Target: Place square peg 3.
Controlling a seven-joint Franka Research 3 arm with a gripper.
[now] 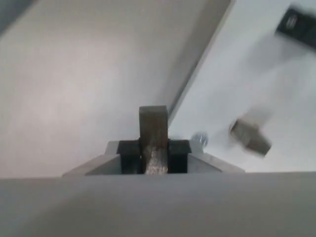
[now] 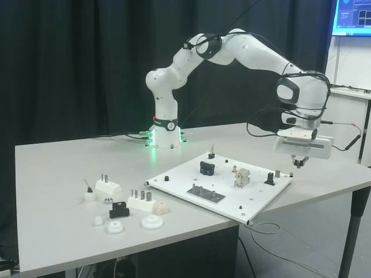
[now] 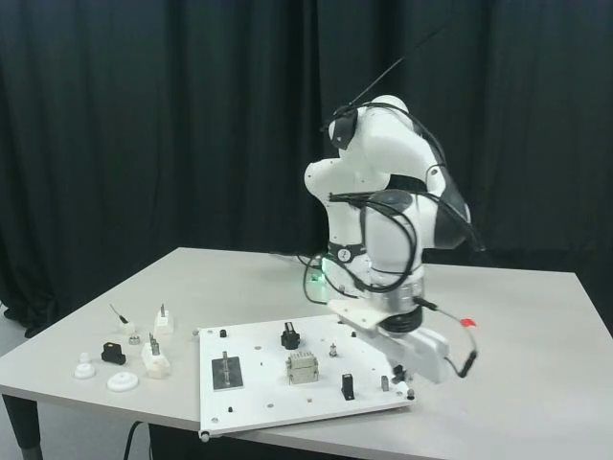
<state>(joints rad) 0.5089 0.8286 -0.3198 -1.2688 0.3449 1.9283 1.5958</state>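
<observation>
Square peg 3 (image 1: 153,143): grey square-section bar, clamped between the two black fingers of the pincer (image 1: 153,157), its free end projecting beyond the fingertips. Pincer: clenched on the peg, held in the air above the far corner of the white board (image 2: 223,188), near the board's edge, clear of the surface. Board: lies flat on the grey bench (image 2: 69,168), carrying a black block (image 2: 207,168), a grey plate (image 2: 205,194) and small upright posts. Loose white and black parts (image 2: 124,208): grouped on the bench, well apart from the pincer. Arm (image 2: 232,52): white, base bolted behind the board.
</observation>
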